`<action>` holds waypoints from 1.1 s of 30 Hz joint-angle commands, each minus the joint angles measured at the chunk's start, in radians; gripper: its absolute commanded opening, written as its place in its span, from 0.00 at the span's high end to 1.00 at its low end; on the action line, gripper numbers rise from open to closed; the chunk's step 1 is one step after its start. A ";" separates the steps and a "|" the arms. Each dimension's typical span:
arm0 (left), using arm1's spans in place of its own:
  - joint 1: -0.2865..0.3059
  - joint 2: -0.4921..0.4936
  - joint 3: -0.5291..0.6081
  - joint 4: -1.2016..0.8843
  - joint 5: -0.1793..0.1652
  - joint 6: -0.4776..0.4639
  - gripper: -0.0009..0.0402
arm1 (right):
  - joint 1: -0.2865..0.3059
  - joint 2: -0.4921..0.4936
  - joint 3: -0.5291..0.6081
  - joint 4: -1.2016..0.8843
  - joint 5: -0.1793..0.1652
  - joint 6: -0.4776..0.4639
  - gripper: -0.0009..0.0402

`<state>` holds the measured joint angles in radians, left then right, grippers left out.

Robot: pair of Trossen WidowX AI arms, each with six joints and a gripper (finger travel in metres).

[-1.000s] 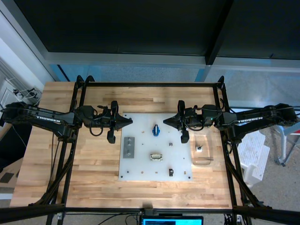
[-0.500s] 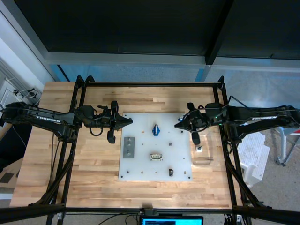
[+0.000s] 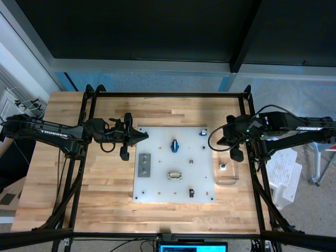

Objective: Pick the USB connector and install on taskboard

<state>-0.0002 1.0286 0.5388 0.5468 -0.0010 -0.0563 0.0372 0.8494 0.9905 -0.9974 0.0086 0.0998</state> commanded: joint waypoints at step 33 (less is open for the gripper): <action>0.000 0.001 0.000 0.000 0.000 0.000 0.98 | 0.381 -0.023 -0.098 -0.300 0.177 0.303 0.98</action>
